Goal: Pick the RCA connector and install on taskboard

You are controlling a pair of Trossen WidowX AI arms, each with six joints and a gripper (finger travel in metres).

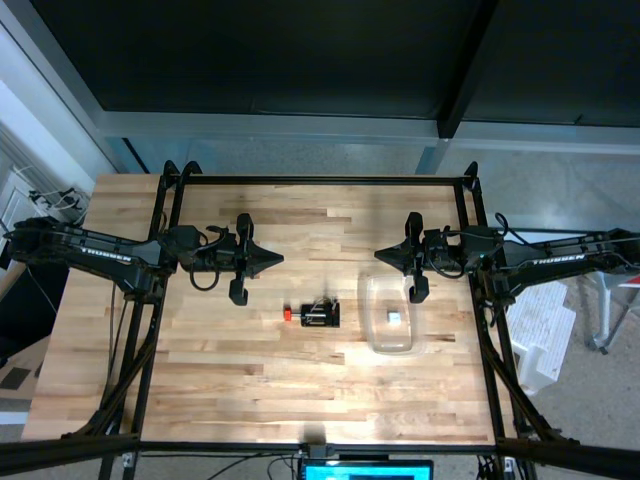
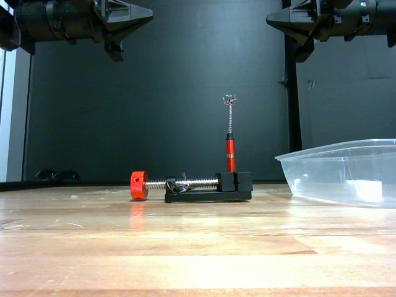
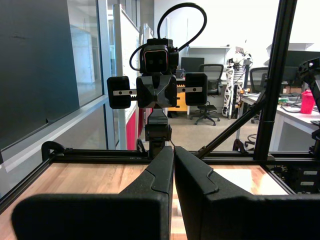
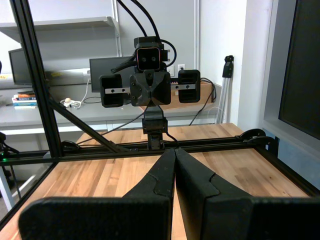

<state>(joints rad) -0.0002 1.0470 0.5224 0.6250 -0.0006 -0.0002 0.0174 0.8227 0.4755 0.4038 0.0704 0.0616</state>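
The red connector [image 2: 230,151] stands upright on the black vise [image 2: 207,185], and nothing holds it. Its braided cable [image 2: 230,117] rises straight up from it. The vise [image 1: 320,316] with its red knob [image 1: 287,314] lies mid-table. The white block [image 1: 395,316] sits bare in the clear tray [image 1: 372,300]. My left gripper [image 1: 280,260] hovers shut, high and left of the vise, with fingers pressed together [image 3: 173,148]. Opposite it, my right gripper [image 1: 378,256] hangs shut and empty behind the tray; its closed fingers meet [image 4: 175,150].
The clear tray [image 2: 322,170] stands right of the vise, with the white block [image 2: 370,189] inside. A black frame [image 1: 320,181] borders the table's far edge and sides. Bare wood surrounds the vise.
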